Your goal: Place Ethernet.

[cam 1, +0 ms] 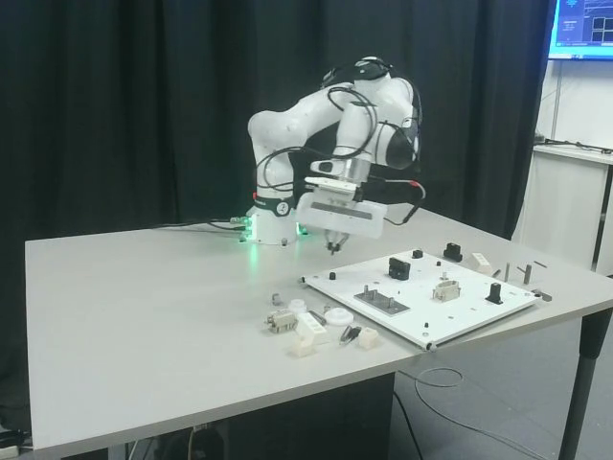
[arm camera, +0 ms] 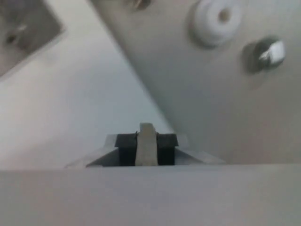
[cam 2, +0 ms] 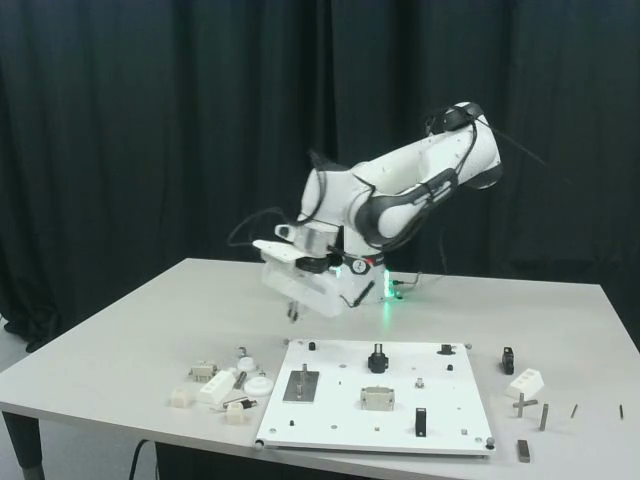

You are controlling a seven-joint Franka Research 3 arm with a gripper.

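Gripper (cam 1: 331,247) hovers above the white board's (cam 1: 421,326) near corner, closed on a small Ethernet plug (arm camera: 146,145) seen only in the wrist view; room views hide it. Any tilt in that thin grip could jam the plug at its socket.

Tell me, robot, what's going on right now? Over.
Gripper shut on a small white plug. Arm hanging above the table, near the white board's far corner. Nothing blocking below.
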